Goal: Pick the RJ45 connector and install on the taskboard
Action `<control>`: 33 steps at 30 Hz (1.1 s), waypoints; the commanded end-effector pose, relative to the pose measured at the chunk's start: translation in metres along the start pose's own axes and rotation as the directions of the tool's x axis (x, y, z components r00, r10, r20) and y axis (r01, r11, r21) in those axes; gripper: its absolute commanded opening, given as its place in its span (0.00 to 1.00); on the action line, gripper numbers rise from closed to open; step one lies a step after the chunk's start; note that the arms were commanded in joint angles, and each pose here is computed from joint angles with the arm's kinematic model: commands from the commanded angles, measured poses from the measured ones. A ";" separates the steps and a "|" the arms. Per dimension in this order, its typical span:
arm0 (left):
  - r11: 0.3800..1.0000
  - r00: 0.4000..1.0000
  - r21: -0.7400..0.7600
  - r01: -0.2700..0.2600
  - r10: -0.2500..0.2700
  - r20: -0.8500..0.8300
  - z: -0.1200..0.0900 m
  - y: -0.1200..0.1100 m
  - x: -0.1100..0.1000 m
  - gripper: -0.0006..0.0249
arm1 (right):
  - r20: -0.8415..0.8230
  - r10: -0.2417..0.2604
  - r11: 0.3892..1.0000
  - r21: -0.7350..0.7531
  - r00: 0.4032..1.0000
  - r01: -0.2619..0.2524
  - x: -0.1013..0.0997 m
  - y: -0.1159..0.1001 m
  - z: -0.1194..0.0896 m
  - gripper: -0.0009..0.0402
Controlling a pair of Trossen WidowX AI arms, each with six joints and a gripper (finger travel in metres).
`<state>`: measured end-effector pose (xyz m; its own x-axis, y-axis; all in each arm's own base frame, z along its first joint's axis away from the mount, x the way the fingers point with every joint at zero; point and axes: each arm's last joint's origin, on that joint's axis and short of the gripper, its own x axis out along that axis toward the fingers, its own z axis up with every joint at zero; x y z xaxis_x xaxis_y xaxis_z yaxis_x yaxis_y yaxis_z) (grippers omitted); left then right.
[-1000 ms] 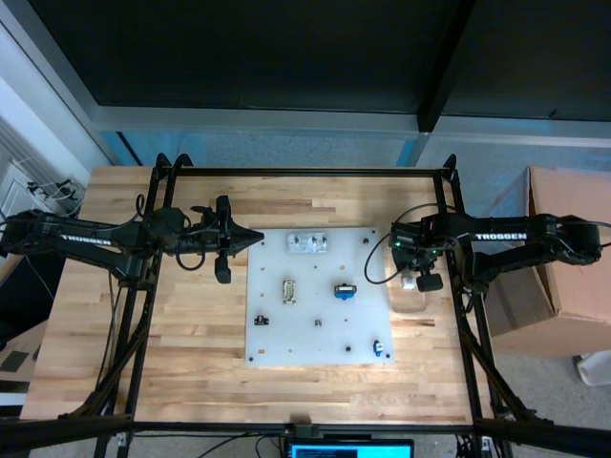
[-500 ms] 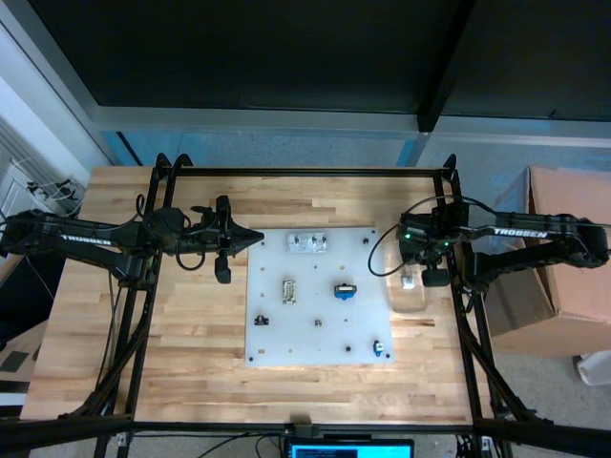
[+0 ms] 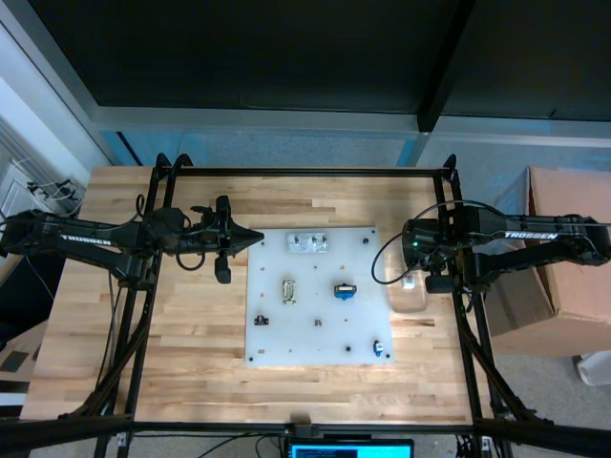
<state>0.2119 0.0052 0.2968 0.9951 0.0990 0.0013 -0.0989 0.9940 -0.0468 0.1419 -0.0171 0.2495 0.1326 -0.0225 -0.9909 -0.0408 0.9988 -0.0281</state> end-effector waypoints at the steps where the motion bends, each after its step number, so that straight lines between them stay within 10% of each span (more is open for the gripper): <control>1: 1.000 1.000 0.000 0.000 0.000 0.000 0.000 0.000 0.000 0.02 | -0.001 -0.001 1.000 0.000 1.000 0.001 0.001 0.000 0.000 0.03; 18: 1.000 1.000 0.000 0.000 0.000 0.000 0.000 0.000 0.000 0.02 | -0.012 0.002 0.999 0.044 1.000 -0.002 0.006 0.000 0.005 0.57; 33: 1.000 1.000 0.000 0.000 0.000 0.000 0.000 0.000 0.000 0.02 | -0.067 0.092 0.996 0.023 0.993 -0.091 0.047 0.003 0.023 0.49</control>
<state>0.2118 0.0052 0.2969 0.9951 0.0986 0.0017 -0.0985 0.9940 -0.0469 0.1697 -0.0137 0.2070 0.0668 0.0678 -0.9955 -0.0296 0.9974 0.0660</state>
